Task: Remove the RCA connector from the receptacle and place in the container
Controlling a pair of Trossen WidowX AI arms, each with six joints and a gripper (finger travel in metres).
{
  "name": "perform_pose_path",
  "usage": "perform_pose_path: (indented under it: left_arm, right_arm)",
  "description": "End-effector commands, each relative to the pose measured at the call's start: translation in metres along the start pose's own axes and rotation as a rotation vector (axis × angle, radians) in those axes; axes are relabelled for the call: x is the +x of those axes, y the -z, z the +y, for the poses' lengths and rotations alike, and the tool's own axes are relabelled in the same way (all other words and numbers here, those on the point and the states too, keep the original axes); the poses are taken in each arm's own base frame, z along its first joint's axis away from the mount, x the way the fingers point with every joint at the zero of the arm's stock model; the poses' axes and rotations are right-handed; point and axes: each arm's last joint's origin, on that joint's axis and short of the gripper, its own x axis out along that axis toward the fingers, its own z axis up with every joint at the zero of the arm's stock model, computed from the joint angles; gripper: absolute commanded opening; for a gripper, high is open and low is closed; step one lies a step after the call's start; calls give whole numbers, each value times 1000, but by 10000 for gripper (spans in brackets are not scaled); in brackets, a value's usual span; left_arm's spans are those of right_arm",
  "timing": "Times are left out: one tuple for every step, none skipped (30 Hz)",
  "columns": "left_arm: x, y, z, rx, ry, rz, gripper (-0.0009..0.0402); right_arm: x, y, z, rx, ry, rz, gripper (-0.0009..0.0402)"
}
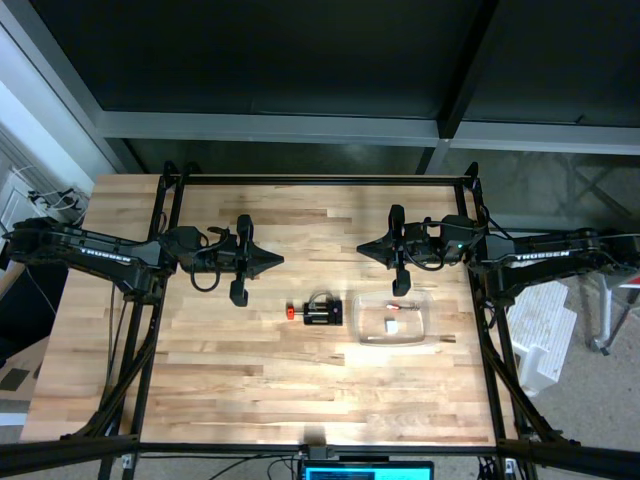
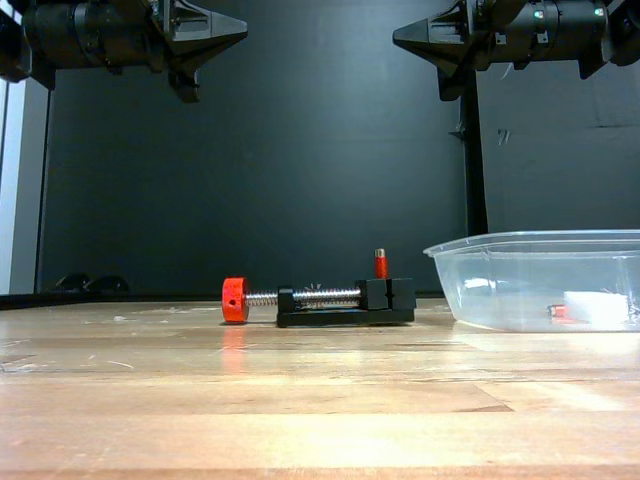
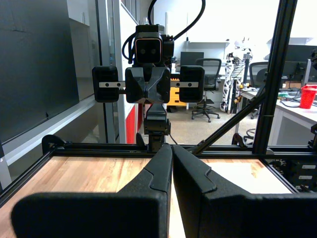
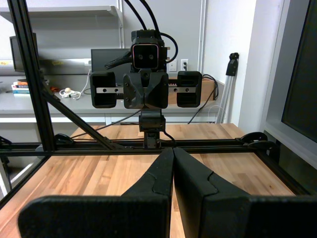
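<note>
Both arms parked high, since I read the job as done. Left gripper (image 3: 171, 149) and right gripper (image 4: 173, 150) are pinched closed and empty. RCA connector (image 2: 556, 312) looks to be lying in the container (image 2: 520, 240) beside a white piece (image 2: 598, 308), clear of the receptacle (image 2: 345, 303).

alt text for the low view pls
A black receptacle with a red end cap sits on the table, a small red peg upright on it, beside a clear container holding a red piece and a white piece. The left gripper and right gripper hang shut overhead.
</note>
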Motion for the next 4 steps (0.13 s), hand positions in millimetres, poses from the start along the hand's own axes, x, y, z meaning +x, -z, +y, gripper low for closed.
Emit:
perform_pose_path:
  left_arm:
    - [0, 0, 0, 0, 0, 0, 0]
    - [0, 0, 0, 0, 0, 0, 0]
    - [0, 0, 0, 0, 0, 0, 0]
    - [0, 0, 0, 0, 0, 0, 0]
  right_arm:
    - [0, 0, 0, 0, 0, 0, 0]
    - [0, 0, 0, 0, 0, 0, 0]
    - [0, 0, 0, 0, 0, -1, 0]
    - [0, 0, 0, 0, 0, 0, 0]
